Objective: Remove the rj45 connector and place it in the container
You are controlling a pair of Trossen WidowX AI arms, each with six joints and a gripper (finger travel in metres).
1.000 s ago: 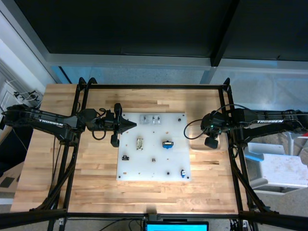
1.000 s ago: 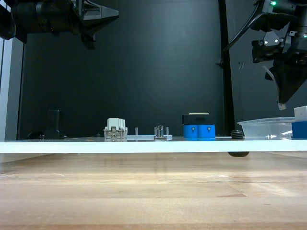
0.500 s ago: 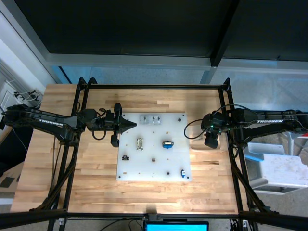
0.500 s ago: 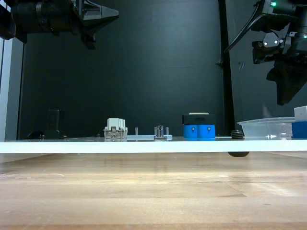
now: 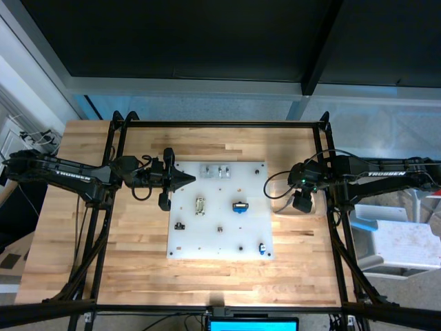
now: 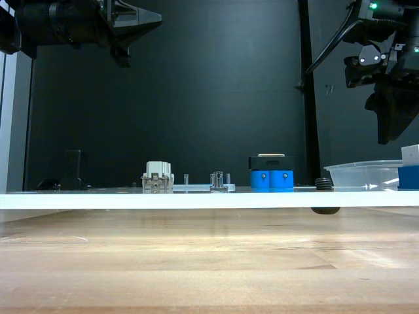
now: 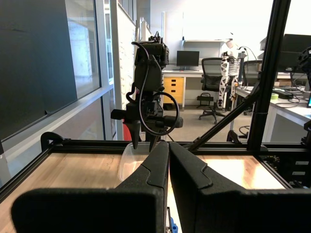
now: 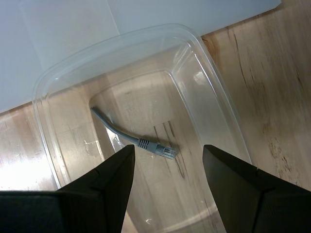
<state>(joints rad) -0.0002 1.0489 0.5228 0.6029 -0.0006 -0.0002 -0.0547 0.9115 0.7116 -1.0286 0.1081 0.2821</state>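
Observation:
The rj45 connector (image 8: 156, 147), a clear plug on a short grey cable stub, lies loose on the floor of the container (image 8: 214, 92). This clear shallow tray (image 5: 275, 207) rests on the wood just right of the white board (image 5: 220, 234). My right gripper (image 8: 167, 148) hangs open directly above the tray (image 6: 363, 173), its fingers either side of the plug and well clear of it. It shows at the board's right (image 5: 301, 202) and high in the low view (image 6: 391, 131). My left gripper (image 5: 189, 178) is shut and holds nothing, raised over the board's left edge (image 6: 154, 19).
The board carries a blue connector with black ends (image 5: 239, 207), a beige oblong socket (image 5: 200, 205), small metal fittings (image 5: 219, 170) and a small blue part (image 5: 262, 248) near its front right corner. Black frame posts stand at the table's edges.
One second ago the right gripper held a pale piece at its fingertips over the tray. It has let go, and its fingers now end a little higher and empty. The left arm has not moved.

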